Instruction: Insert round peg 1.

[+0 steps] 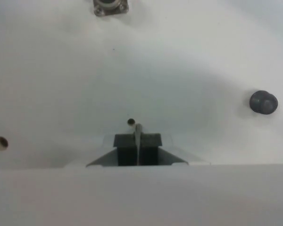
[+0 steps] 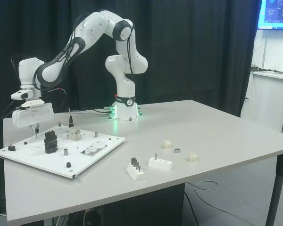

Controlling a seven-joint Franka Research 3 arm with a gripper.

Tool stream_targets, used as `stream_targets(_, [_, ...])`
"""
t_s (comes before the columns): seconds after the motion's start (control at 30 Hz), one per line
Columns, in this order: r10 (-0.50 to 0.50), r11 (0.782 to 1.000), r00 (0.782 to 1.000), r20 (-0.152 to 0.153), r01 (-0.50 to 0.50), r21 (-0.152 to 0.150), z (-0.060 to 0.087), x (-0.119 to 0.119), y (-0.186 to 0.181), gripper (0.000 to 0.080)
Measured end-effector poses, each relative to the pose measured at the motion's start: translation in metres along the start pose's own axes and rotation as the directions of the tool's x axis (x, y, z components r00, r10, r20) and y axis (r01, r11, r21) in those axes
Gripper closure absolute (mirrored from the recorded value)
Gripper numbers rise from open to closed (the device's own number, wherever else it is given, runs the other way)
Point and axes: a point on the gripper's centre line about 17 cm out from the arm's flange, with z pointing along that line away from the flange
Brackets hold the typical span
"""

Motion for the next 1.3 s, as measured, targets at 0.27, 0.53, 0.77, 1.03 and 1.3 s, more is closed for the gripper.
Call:
stream_targets(0.27, [0.001,1.0,1.0,-0.002,-0.001,0.003,-0.0001,-0.0002,-0.0009,0.0786])
stream_targets(0.53, [0.003,1.0,1.0,-0.007,-0.003,0.009,-0.0002,-0.0001,-0.0029,0.0786])
stream_targets(0.77, [0.004,1.0,1.0,-0.009,-0.004,0.012,-0.0002,0.0001,-0.0039,0.0786])
stream_targets(1.03, [0.005,1.0,1.0,-0.009,-0.004,0.012,-0.0002,0.0,-0.0041,0.0786])
stream_targets(1.3, [-0.001,1.0,1.0,-0.009,0.001,0.012,-0.0003,-0.0002,-0.0038,0.0786])
